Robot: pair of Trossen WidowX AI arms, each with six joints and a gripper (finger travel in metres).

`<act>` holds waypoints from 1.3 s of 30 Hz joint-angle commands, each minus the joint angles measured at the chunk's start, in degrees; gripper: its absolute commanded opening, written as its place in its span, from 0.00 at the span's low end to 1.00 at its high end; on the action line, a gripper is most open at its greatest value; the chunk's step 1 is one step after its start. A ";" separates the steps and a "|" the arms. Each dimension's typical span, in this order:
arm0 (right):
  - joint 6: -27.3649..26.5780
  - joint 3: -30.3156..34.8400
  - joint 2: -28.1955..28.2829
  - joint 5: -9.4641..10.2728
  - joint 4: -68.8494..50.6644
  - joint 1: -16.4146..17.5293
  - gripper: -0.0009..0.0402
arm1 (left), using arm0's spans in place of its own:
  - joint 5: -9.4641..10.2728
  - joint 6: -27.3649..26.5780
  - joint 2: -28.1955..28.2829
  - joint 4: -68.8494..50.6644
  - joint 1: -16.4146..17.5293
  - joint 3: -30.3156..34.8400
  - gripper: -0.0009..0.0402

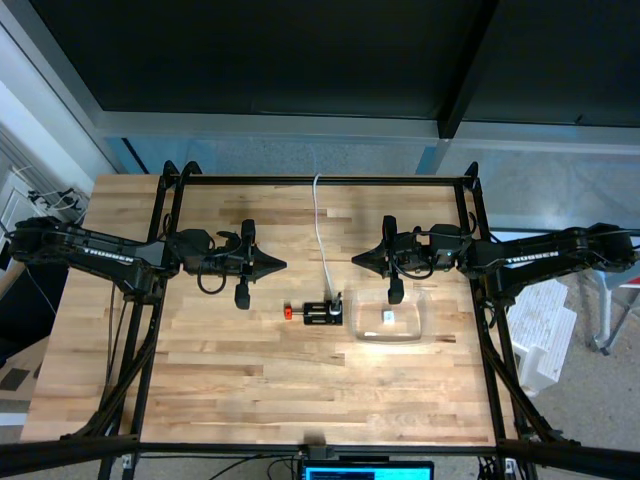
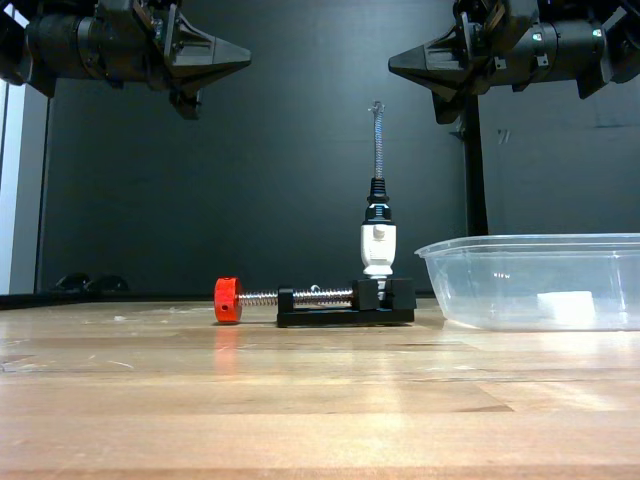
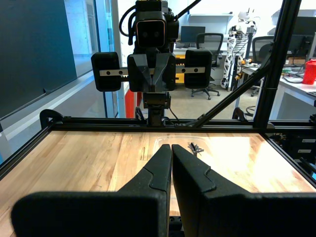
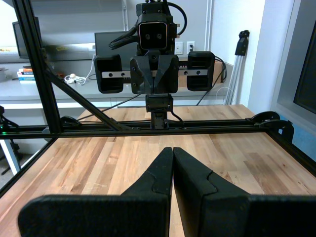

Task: Remove the power plug from the receptacle and place in the container

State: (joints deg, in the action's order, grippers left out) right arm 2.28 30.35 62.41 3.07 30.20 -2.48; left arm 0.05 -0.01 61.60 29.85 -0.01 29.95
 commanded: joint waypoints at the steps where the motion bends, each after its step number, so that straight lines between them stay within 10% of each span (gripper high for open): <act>1: 0.31 0.00 -0.02 0.00 0.55 0.02 0.02 | -0.02 0.00 0.00 0.02 0.00 0.00 0.02; 14: 2.34 0.57 -0.02 -0.02 -0.74 0.09 0.02 | -0.02 0.02 0.00 0.02 0.02 0.00 0.02; 39: 4.81 20.59 0.39 -0.72 -56.54 4.15 0.02 | 0.00 0.00 0.00 0.02 0.00 0.00 0.02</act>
State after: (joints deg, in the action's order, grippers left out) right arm 6.59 50.65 62.78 2.48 -25.58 1.61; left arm 0.03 -0.01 61.60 29.80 -0.01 29.93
